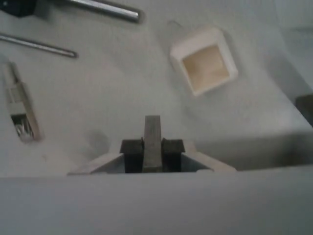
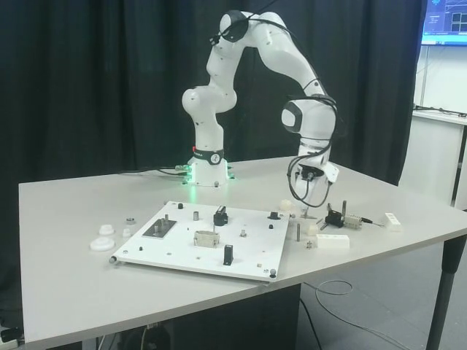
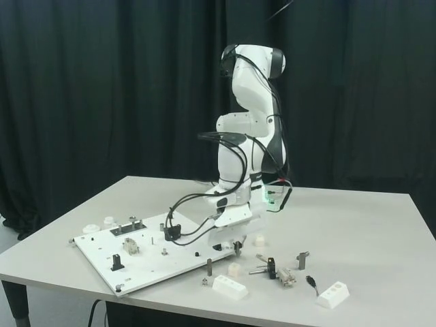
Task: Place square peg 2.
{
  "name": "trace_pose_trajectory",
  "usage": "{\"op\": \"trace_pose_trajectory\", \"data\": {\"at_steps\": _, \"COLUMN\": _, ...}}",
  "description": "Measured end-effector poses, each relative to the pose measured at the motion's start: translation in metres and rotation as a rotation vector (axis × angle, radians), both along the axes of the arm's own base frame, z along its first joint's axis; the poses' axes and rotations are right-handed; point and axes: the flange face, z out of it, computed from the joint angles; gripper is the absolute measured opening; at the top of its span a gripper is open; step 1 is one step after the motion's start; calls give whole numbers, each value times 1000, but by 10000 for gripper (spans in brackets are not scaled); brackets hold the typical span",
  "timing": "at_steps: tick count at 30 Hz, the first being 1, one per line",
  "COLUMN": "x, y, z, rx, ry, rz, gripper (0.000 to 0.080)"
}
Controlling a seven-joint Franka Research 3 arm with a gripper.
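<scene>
In the wrist view my gripper [image 1: 152, 148] is shut on a thin grey square peg [image 1: 152, 128], which stands up between the two black fingertips [image 1: 131, 149]. Beyond it a white block with a square hollow [image 1: 205, 61] rests on the grey table. The room views put the gripper [image 2: 309, 210] [image 3: 236, 248] low over the table, just off the right edge of the white board [image 2: 191, 248] [image 3: 146, 267]. In those views the peg is too small to make out.
Two metal rods [image 1: 105, 9] [image 1: 39, 45] and a small connector [image 1: 20, 105] lie near the gripper. A black clamp with a plug [image 2: 337, 217] [image 3: 274, 268] and white blocks [image 2: 330, 240] [image 3: 230, 287] [image 3: 333, 293] sit on the table right of the board. The board carries several black and metal fittings.
</scene>
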Motion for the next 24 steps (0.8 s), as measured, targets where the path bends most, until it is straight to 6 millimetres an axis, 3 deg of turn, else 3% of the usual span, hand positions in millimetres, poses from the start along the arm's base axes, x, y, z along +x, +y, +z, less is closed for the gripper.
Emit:
{"op": "trace_pose_trajectory", "data": {"at_steps": 13, "x": 9, "y": 15, "z": -24, "rx": -15, "ry": 20, "rz": 11, "gripper": 75}}
{"op": "trace_pose_trajectory", "data": {"at_steps": 24, "x": 11, "y": 21, "z": -31, "rx": -16, "ry": 25, "rz": 17, "gripper": 75}}
